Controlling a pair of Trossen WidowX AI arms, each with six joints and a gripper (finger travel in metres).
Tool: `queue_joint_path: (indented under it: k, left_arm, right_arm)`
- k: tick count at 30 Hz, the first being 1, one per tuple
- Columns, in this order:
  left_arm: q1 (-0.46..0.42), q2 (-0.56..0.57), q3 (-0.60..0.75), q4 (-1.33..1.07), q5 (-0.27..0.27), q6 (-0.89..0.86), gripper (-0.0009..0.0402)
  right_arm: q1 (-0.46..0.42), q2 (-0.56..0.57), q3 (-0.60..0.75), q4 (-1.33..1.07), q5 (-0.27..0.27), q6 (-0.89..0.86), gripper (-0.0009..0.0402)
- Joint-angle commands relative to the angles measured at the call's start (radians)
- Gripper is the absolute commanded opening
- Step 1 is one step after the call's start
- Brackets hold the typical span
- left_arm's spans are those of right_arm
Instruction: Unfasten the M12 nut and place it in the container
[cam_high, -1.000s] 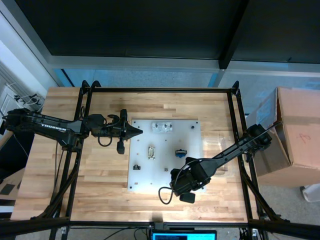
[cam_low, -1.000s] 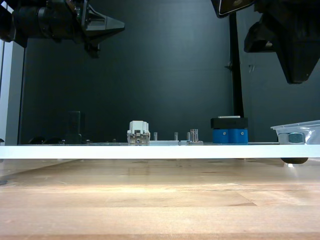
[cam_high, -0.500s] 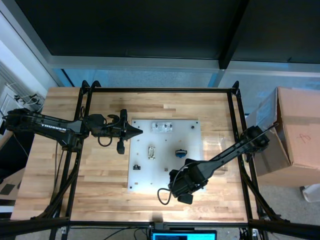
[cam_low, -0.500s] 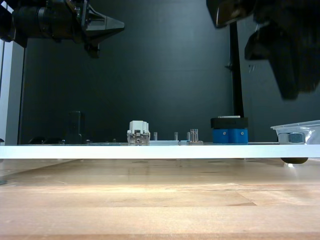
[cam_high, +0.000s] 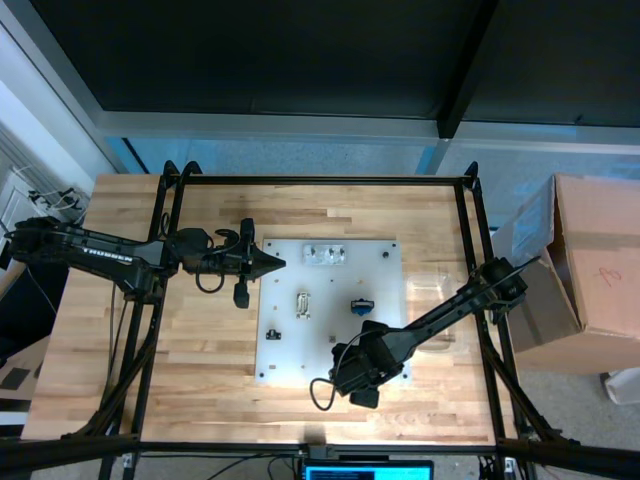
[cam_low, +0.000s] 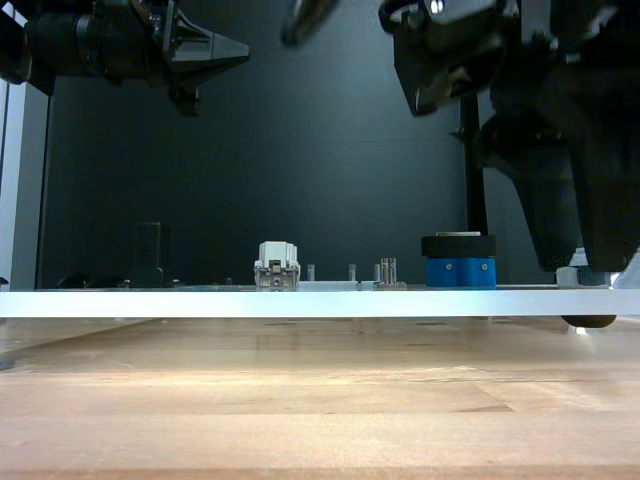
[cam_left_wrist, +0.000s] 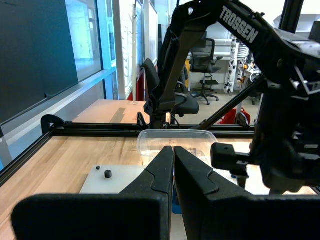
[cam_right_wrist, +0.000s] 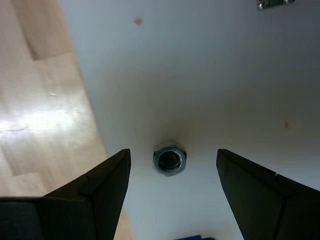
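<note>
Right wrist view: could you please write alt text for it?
A small silver hexagonal nut sits on its black stud on the white board, framed between the open black fingers of the right pincer. The left pincer, outside this view, hovers shut above the board's far left edge.

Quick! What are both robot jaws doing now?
Left gripper: shut, empty, left of the white board.
Right gripper: open, empty, above the small silver nut on that board.
</note>
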Motion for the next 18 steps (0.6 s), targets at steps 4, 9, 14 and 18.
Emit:
queue_joint_path:
  k: [4, 9, 14, 18]
  left_arm:
    - [0.000, 0.000, 0.000, 0.000, 0.000, 0.000, 0.0000]
    - [0.000, 0.000, 0.000, 0.000, 0.000, 0.000, 0.0000]
    - [0.000, 0.000, 0.000, 0.000, 0.000, 0.000, 0.0000]
    - [0.000, 0.000, 0.000, 0.000, 0.000, 0.000, 0.0000]
  right_arm:
    - [-0.002, -0.006, -0.024, 0.031, 0.001, -0.003, 0.0220]
    - [-0.003, -0.006, -0.025, 0.031, 0.000, -0.011, 0.0177]
    - [-0.003, -0.009, -0.026, 0.031, -0.002, -0.019, 0.0115]
    - [-0.003, -0.010, -0.026, 0.031, -0.003, -0.024, 0.0066]
